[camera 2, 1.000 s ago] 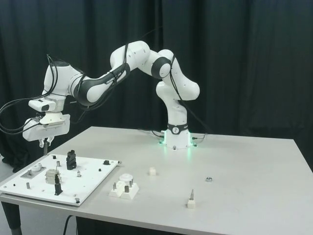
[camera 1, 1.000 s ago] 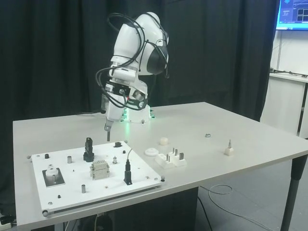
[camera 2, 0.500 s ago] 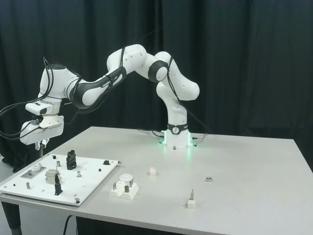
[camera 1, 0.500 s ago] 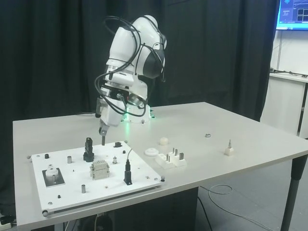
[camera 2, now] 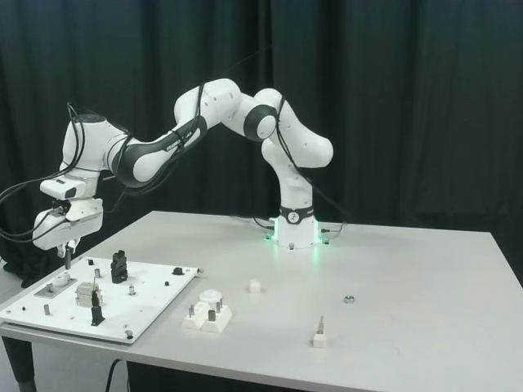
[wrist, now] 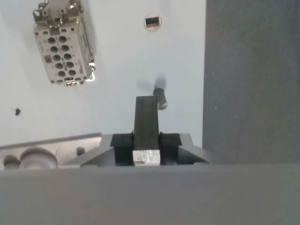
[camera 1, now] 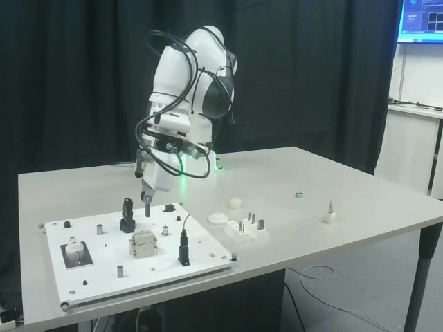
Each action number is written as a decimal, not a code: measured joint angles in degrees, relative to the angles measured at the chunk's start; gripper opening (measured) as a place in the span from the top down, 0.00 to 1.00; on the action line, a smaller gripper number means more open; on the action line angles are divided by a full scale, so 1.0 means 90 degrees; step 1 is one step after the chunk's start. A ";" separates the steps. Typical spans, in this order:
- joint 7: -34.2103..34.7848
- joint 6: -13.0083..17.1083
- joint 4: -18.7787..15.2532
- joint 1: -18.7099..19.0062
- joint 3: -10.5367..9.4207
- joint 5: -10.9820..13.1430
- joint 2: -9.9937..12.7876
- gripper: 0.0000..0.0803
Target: Insert square peg 3.
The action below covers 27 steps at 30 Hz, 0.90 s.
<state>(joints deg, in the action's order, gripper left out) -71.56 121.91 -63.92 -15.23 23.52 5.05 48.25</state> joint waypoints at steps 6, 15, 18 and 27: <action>-0.0056 -0.0059 0.0111 -0.0027 -0.0006 0.0015 0.0127 0.86; -0.0056 -0.0102 0.0348 -0.0118 -0.0065 0.0114 0.0399 0.86; -0.0056 -0.0103 0.0445 -0.0167 -0.0086 0.0172 0.0507 0.86; -0.0116 -0.0103 0.0762 -0.0337 -0.0167 0.0314 0.0847 0.86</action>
<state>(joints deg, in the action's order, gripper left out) -72.61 120.98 -57.06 -18.27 22.01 7.87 55.87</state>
